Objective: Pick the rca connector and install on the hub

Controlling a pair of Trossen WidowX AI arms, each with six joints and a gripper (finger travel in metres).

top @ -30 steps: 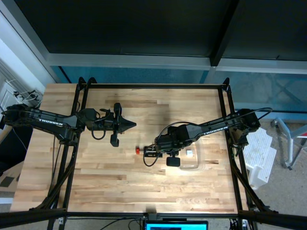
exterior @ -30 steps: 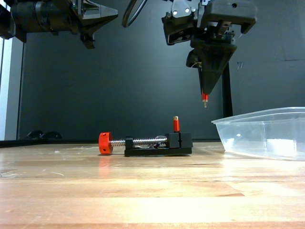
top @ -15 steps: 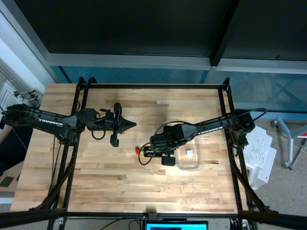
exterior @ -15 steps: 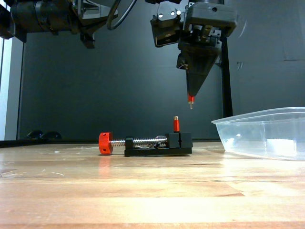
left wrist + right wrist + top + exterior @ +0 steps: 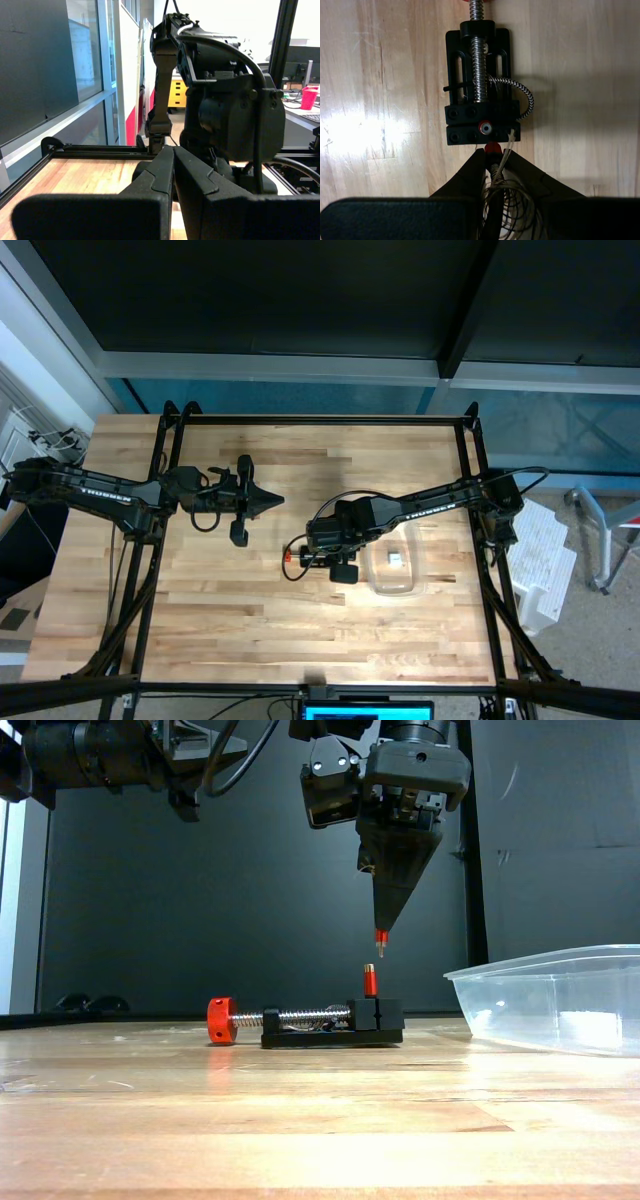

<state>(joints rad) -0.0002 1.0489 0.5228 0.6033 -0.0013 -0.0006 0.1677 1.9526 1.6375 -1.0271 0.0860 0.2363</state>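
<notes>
At table [image 5: 300,1120] level, the right end effector [image 5: 380,923] is seen clenched on the rca connector [image 5: 379,936]. The connector is held vertical, pin downward, just above and slightly right of the upright red jack [image 5: 369,980] on the hub [image 5: 330,1025], which lies left-right with its knob to the left.

From the right wrist, the plug tip is found beside the jack opening, not yet over it.

The plug is judged light, stiff and best gripped by its barrel, and its thin lead is judged fragile.

From above, the left end effector [image 5: 272,501] is seen far left, well apart.

From its wrist, its fingers [image 5: 160,175] are pressed together on nothing.
</notes>
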